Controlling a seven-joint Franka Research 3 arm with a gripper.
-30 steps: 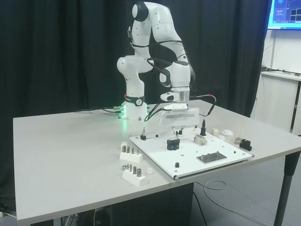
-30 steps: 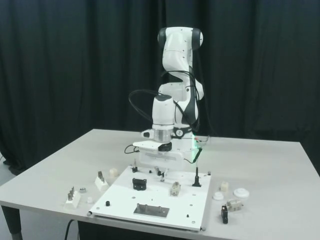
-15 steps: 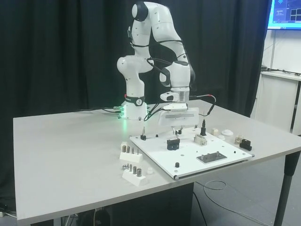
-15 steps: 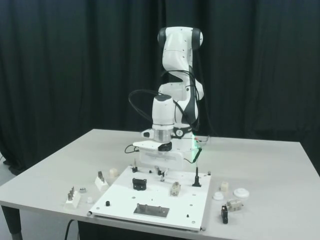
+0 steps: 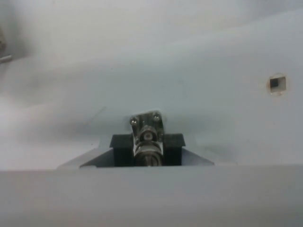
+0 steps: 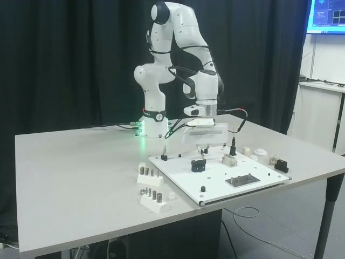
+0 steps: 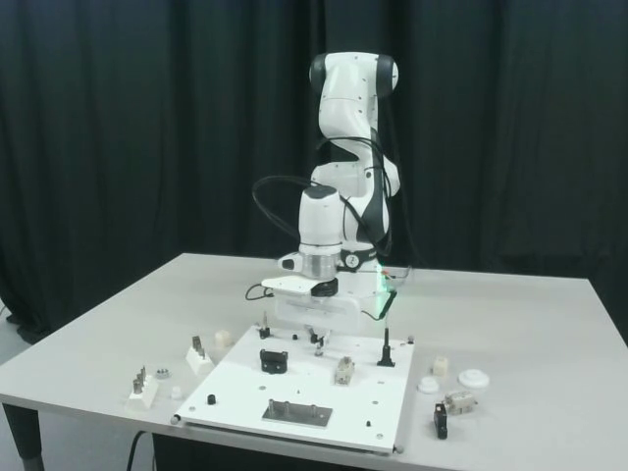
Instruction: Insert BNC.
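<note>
End effector (image 6: 204, 145): low over the white board's (image 6: 215, 174) far edge; grip cannot be told.
BNC connector (image 5: 148, 142): metal, cylindrical, on a black block directly beneath it.
Bench (image 6: 75, 162): grey, smooth.

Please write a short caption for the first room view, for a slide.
White Franka arm holds its gripper low over the white assembly board on the grey table.

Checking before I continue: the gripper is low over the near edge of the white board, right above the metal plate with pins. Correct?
Not quite. The gripper is low over the far edge of the white board, near the arm's base; the metal plate with pins sits apart at the near edge. The second room view shows it.
</note>
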